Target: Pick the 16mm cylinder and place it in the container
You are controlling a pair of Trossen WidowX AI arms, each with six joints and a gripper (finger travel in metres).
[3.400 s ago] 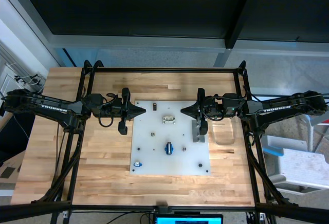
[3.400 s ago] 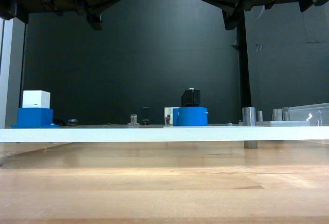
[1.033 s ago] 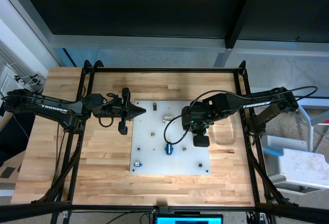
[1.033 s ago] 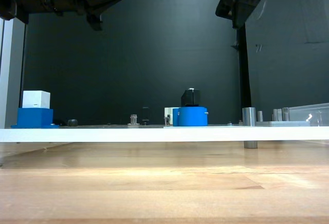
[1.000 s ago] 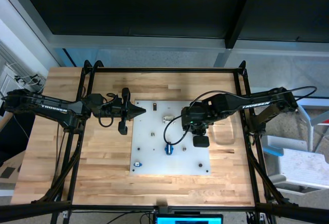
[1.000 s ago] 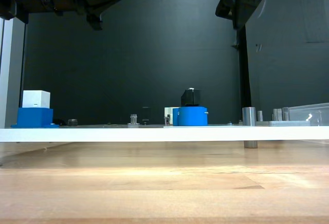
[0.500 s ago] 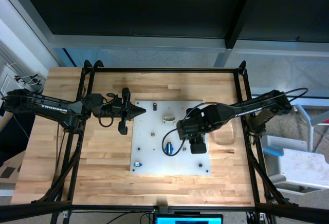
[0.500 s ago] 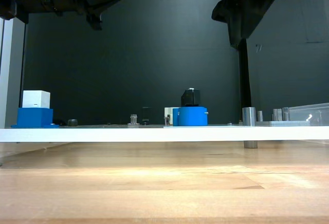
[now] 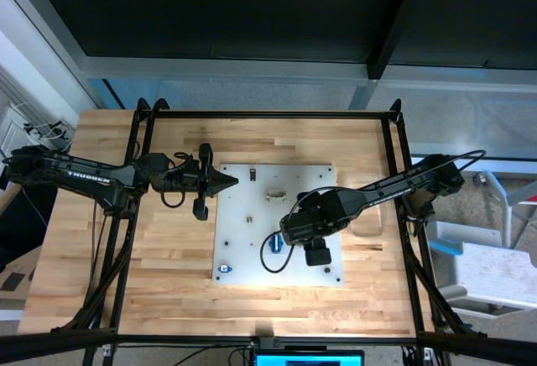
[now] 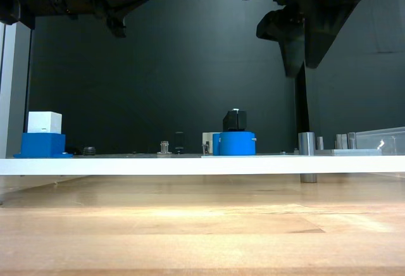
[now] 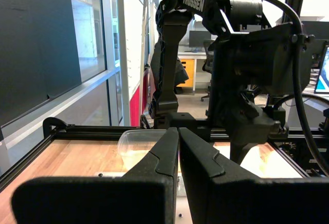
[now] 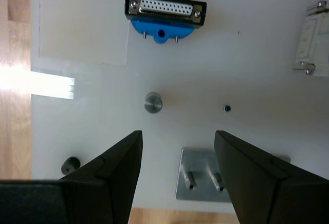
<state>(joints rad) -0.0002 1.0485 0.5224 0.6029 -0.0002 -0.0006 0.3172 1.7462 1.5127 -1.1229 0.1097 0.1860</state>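
Observation:
The 16mm cylinder (image 12: 153, 102) is a small grey round peg standing on the white board (image 12: 87, 29); in the low view the cylinder (image 10: 306, 143) stands right of the blue upright part (image 10: 237, 143). My right gripper (image 12: 177, 137) hangs open above the board, the peg just ahead of its gap, nothing held. From above, the right gripper (image 9: 299, 230) hides the peg. The clear container (image 9: 369, 225) sits just off the board's right edge; the container (image 11: 136, 143) also shows past my left gripper (image 11: 178, 131), which is shut and empty. That left gripper (image 9: 223, 180) is parked at the board's left edge.
On the board are a blue D-sub connector (image 12: 165, 11), a grey block with two pins (image 12: 205, 182), a white connector (image 12: 313, 39) and a small black knob (image 12: 70, 165). A blue base with a white cube (image 10: 43, 138) stands at the near left.
The right arm has swung from beside the container out over the board, toward its near middle, and come lower. The left arm has not moved.

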